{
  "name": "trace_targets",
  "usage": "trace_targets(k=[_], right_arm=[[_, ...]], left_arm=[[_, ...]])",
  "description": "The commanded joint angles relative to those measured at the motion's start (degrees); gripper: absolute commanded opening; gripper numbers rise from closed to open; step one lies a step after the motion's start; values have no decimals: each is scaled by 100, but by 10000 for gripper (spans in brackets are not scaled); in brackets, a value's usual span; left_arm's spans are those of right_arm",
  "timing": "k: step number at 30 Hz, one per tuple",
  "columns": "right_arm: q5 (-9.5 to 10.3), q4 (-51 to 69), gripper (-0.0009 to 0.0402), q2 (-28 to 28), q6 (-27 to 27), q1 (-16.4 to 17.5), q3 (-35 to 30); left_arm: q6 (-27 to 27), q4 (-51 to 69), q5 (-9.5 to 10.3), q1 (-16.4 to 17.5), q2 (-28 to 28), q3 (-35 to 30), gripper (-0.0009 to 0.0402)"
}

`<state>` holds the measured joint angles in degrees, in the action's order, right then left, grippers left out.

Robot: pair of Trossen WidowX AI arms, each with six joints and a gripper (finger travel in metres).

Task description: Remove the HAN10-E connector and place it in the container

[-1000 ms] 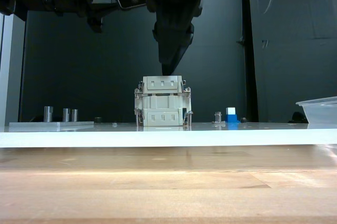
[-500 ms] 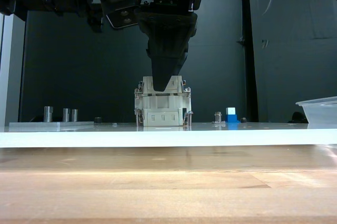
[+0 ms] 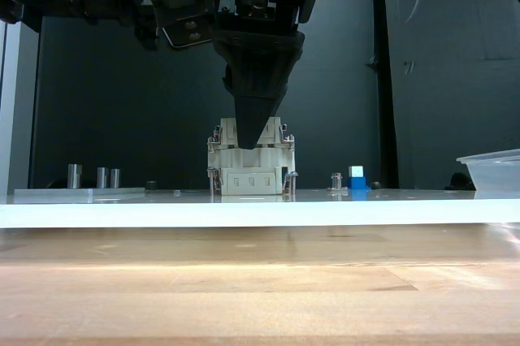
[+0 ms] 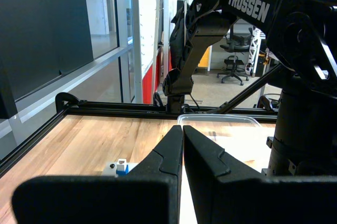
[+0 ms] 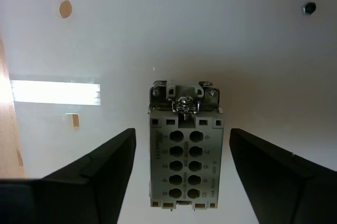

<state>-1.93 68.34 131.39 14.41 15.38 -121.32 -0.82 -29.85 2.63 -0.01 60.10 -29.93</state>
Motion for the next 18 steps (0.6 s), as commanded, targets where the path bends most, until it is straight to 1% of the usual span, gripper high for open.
trace_targets(k=[1,13,18], right_arm=[[2,-2,214,-2,-28,2,0],[11,0,98,-4,-44,7,0],[52,0,58,-15,-101,15,0]], left_arm=[[2,-2,0,2,0,-2,0],[2,0,0,2,0,-2,0],[2,-2,0,2,0,-2,0]])
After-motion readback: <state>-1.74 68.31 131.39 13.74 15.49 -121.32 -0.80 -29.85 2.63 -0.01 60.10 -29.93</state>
